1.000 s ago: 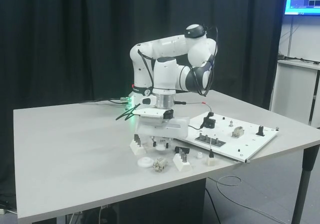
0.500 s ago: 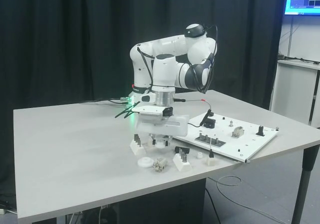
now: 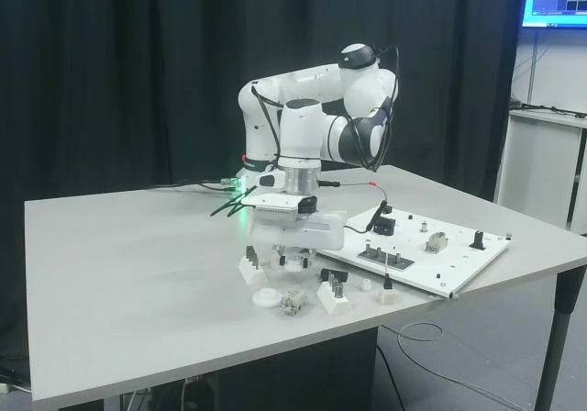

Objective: Insert medium gear.

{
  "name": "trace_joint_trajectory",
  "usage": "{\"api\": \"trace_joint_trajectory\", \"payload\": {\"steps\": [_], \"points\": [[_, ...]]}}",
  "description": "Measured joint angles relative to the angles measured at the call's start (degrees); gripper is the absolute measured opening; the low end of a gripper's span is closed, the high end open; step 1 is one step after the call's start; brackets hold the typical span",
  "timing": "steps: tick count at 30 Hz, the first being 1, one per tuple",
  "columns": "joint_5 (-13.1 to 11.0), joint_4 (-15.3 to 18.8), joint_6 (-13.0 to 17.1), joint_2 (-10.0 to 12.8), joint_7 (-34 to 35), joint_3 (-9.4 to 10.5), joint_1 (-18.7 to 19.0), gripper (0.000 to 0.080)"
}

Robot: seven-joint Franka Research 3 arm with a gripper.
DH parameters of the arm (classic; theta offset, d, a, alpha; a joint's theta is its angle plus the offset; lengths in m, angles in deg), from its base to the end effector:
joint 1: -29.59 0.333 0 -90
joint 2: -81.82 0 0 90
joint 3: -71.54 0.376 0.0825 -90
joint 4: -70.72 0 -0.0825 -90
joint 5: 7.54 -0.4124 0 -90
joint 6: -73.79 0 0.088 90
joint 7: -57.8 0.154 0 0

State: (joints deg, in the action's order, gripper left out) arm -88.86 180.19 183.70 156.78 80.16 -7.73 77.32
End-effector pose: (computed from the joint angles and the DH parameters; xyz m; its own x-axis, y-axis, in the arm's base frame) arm 0.6407 -0.1701 0.1799 0.1376 -0.9882 0.0666 -0.9874 -0.1422 -0.0700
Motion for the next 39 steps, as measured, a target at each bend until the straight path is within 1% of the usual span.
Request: {"api": "trace_joint_trajectory", "payload": {"steps": [11,18,25,39], "points": [[0.00,-0.27,0.00,-0.04,-0.01,-0.01,0.03,0.0395],[0.00,-0.87,-0.54,-0.51,-0.13,-0.16,0.27,0.0395],[0.00,-1.45,-2.48,-0.53,-1.02,-1.39,1.33,0.0395],[0.91,-2.14,-4.76,-0.59,-7.03,-3.55,5.11,0.0395]]}}
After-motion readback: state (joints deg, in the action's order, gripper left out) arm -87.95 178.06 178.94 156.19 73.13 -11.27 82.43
